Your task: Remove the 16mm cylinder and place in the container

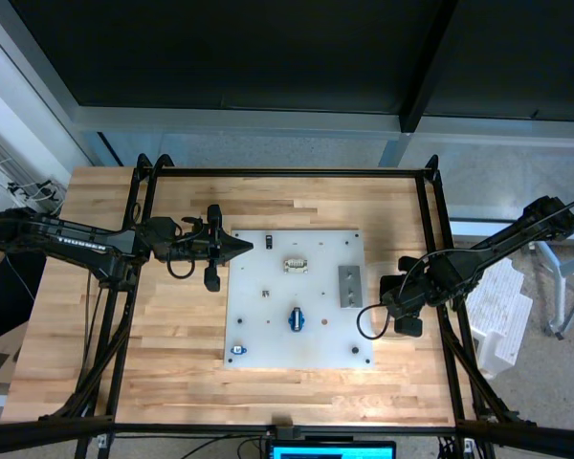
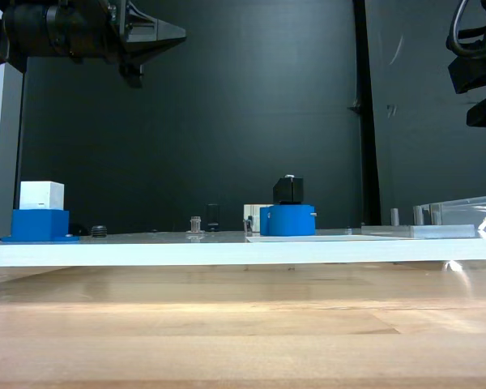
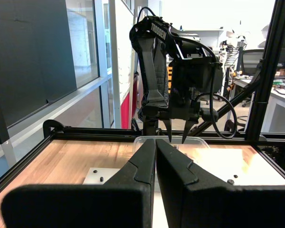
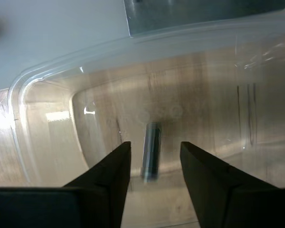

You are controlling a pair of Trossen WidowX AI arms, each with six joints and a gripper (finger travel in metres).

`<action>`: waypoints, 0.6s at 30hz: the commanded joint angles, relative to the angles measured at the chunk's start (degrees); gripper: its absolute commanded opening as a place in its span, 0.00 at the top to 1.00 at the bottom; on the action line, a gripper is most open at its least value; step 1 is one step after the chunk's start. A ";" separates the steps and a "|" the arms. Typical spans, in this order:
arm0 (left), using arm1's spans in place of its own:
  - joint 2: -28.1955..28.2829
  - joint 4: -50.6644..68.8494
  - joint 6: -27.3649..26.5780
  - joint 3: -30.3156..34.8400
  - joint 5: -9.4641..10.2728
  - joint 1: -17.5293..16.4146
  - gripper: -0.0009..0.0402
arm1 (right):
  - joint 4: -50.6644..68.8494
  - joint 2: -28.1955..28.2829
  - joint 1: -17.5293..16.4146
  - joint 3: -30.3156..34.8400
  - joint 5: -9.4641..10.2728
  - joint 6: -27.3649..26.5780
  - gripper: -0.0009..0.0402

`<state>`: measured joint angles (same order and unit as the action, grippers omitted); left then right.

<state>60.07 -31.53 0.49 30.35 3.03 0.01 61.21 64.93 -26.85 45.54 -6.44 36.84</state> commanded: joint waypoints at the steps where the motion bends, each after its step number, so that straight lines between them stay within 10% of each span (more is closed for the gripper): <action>1: 0.00 0.00 0.02 0.02 -0.02 -0.02 0.98 | -0.46 0.07 0.02 0.02 -0.02 0.04 0.56; 9: 0.00 -0.02 0.02 0.02 -0.02 -0.02 0.98 | -1.55 0.07 2.82 1.68 -0.02 -0.63 0.54; 18: 0.00 -0.02 0.02 0.02 -0.02 0.00 0.98 | -10.19 0.09 12.92 5.07 -0.04 -13.00 0.59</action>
<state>60.05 -31.53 0.51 30.37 3.03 0.01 53.06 64.99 -15.51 50.30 -6.48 25.63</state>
